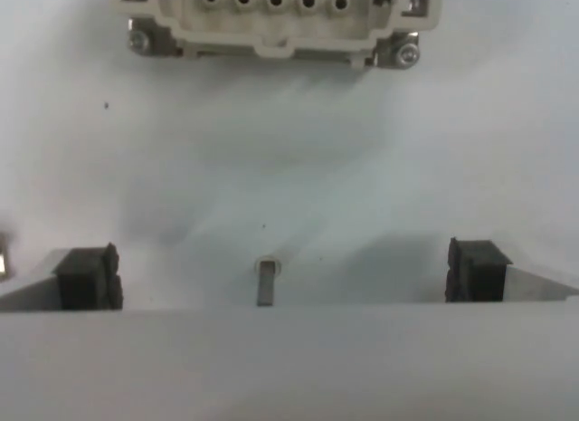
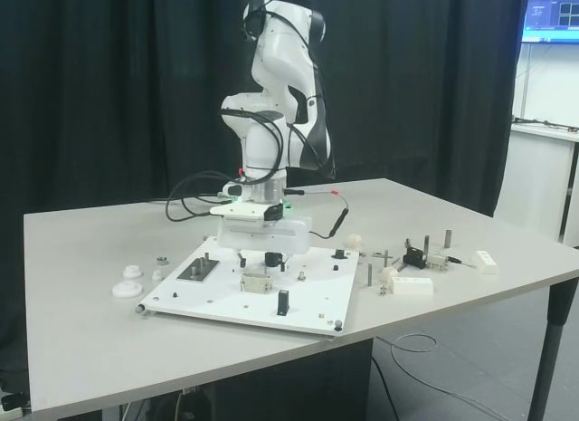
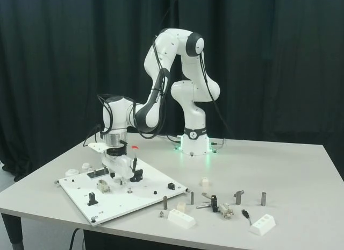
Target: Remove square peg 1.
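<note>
A small grey square peg (image 1: pixel 265 281) stands upright in the white board (image 1: pixel 289 167). In the wrist view it sits between my fingers, slightly off-centre, with free space on both sides. My gripper (image 1: pixel 280 276) is open wide, its black pads (image 1: pixel 88 276) touching nothing. In the room views the gripper (image 2: pixel 263 256) (image 3: pixel 119 172) hangs low over the middle of the white board (image 2: pixel 312 308) (image 3: pixel 148 199), and the peg is hidden by the hand.
A white multi-hole connector (image 1: pixel 271 23) (image 2: pixel 257 283) is mounted on the board just beyond the peg. A black block (image 2: pixel 283 301) stands near the board's front edge. Loose pegs and white blocks (image 2: pixel 412 283) lie on the grey table beside the board, and white round parts (image 2: pixel 127 285) lie on its other side.
</note>
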Controlling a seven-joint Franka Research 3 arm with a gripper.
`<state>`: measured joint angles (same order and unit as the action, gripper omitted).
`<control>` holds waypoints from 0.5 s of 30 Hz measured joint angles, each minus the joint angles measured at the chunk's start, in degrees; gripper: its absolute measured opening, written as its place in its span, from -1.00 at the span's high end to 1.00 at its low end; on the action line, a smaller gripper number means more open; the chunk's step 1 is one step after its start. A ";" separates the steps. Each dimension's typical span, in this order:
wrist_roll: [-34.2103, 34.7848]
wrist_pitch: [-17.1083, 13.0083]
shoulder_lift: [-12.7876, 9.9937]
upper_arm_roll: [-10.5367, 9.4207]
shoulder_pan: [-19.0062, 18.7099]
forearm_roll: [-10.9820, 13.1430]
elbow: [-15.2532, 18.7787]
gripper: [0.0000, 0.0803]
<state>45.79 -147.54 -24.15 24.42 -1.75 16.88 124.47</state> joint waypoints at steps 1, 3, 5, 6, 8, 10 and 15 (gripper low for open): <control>0.00 0.18 -0.05 0.00 -0.01 0.00 -0.07 -0.99; 0.00 0.66 -0.11 0.00 -0.01 0.00 -0.21 -0.99; 0.00 0.98 -0.11 0.01 -0.01 0.00 -0.28 -0.99; 0.00 1.08 -0.11 0.01 -0.01 0.00 -0.29 -0.99; 0.00 1.29 -0.11 0.02 -0.01 0.00 -0.30 -0.99; 0.00 1.49 -0.11 0.02 -0.01 0.00 -0.30 -0.99; 0.00 1.85 -0.11 0.04 -0.01 0.00 -0.29 -0.99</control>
<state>45.79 -145.69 -24.26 24.46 -1.76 16.88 124.18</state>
